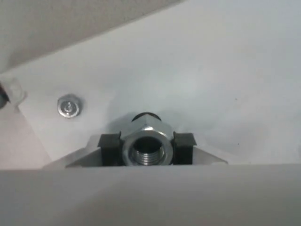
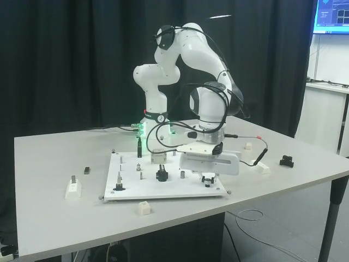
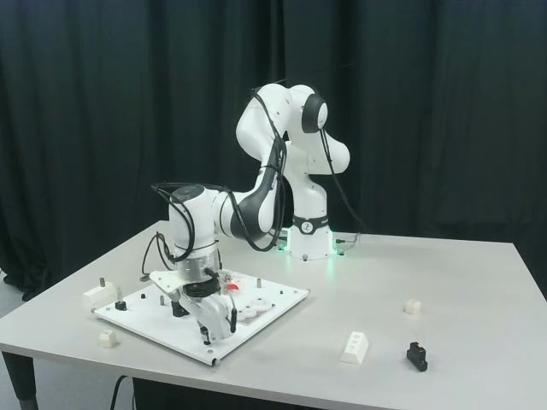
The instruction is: Insert bolt 4.
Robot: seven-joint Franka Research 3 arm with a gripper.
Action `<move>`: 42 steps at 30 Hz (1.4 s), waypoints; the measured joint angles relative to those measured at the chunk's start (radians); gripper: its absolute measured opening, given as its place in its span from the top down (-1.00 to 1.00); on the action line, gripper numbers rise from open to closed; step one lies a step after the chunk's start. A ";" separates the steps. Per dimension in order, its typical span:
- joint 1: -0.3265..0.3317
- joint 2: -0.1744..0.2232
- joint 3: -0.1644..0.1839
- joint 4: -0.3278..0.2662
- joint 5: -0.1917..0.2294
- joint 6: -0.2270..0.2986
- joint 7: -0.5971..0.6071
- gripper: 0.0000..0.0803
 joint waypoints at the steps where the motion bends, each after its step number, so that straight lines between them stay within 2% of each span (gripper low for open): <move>1: 0.000 0.000 0.000 0.000 0.000 0.000 0.010 0.44; 14: 0.001 0.000 0.000 -0.001 0.001 0.004 0.164 0.44; 20: 0.001 0.000 0.000 -0.002 0.004 0.007 0.298 0.44; 27: 0.001 0.000 -0.001 -0.002 0.004 0.008 0.387 0.44; 42: 0.002 -0.006 -0.001 -0.015 0.011 0.024 0.482 0.44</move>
